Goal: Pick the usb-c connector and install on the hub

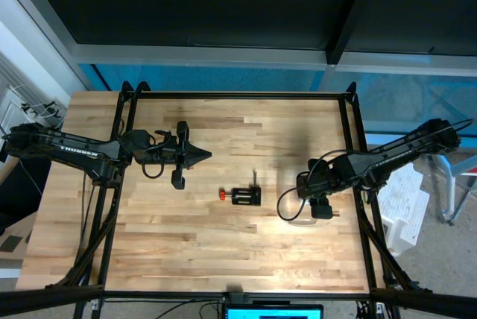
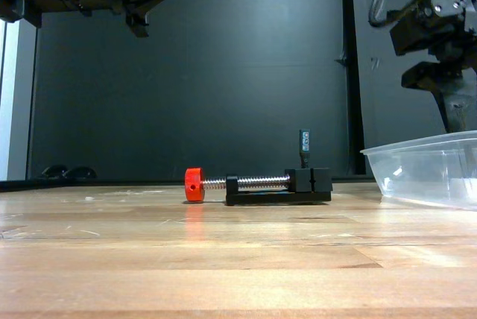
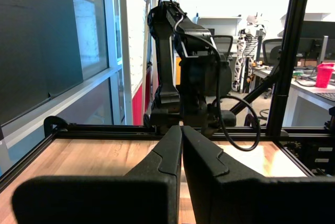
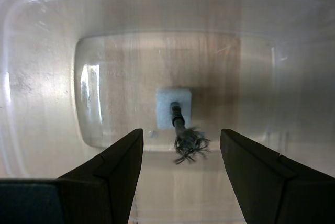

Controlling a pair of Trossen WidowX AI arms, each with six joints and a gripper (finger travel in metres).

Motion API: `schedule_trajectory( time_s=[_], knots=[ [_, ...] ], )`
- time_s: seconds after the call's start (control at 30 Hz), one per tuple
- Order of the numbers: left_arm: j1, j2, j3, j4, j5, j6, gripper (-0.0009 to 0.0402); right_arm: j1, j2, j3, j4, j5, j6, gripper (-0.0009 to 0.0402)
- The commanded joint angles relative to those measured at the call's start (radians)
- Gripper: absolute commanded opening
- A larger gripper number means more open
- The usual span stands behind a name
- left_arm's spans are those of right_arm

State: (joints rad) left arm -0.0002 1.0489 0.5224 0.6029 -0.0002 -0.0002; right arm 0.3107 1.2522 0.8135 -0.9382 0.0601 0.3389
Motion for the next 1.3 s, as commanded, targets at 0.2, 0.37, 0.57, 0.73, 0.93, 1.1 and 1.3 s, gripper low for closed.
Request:
schedule_trajectory(
  time_s=[0.2, 0.37, 0.57, 0.73, 0.93, 1.1, 1.3],
  knots=[
    [0.0, 0.0, 0.0, 0.0, 0.0, 0.0, 0.0, 0.015, 0.05, -0.021, 0.04, 0.003, 0.02, 0.0189],
    [0.0, 0.0, 0.0, 0.0, 0.0, 0.0, 0.0, 0.018, 0.066, -0.037, 0.088, 0.002, 0.025, 0.0175],
    [0.0, 0.0, 0.0, 0.0, 0.0, 0.0, 0.0, 0.019, 0.072, -0.058, 0.121, 0.003, 0.031, 0.0163],
    [0.0, 0.0, 0.0, 0.0, 0.0, 0.0, 0.0, 0.019, 0.095, -0.059, 0.143, 0.003, 0.029, 0.0151],
    [0.0, 0.0, 0.0, 0.0, 0.0, 0.0, 0.0, 0.019, 0.098, -0.059, 0.145, 0.021, 0.031, 0.0133],
    [0.0, 0.0, 0.0, 0.0, 0.0, 0.0, 0.0, 0.019, 0.098, -0.059, 0.145, 0.019, 0.031, 0.0108],
    [0.0, 0.0, 0.0, 0.0, 0.0, 0.0, 0.0, 0.019, 0.098, -0.057, 0.144, 0.019, 0.031, 0.0074]
  ],
)
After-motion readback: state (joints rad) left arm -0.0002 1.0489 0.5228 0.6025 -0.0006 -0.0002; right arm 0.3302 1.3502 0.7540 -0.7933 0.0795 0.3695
